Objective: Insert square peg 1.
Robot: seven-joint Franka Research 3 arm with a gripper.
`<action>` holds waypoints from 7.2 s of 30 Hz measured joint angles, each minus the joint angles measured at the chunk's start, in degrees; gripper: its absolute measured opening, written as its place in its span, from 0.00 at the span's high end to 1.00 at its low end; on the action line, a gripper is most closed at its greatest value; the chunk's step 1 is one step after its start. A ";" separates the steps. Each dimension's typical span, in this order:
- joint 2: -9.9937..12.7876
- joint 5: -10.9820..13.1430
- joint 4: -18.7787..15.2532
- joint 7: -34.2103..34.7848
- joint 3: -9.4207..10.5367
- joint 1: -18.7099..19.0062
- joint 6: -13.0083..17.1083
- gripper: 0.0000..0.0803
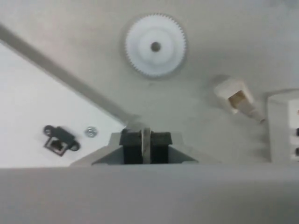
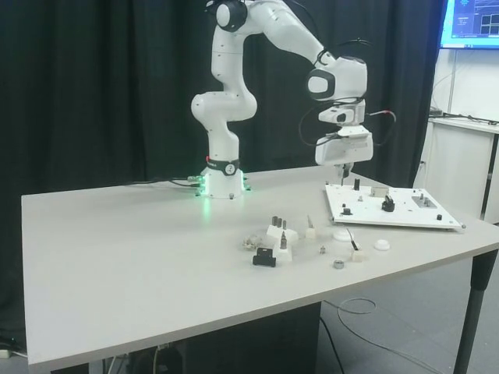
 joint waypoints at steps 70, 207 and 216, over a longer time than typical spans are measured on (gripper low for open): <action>4.09 7.18 5.31 40.22 6.59 10.25 -1.14 0.96; 19.49 -4.07 14.19 58.54 -6.20 36.21 4.61 0.96; 20.01 -4.07 14.20 58.56 -7.97 38.32 4.62 0.96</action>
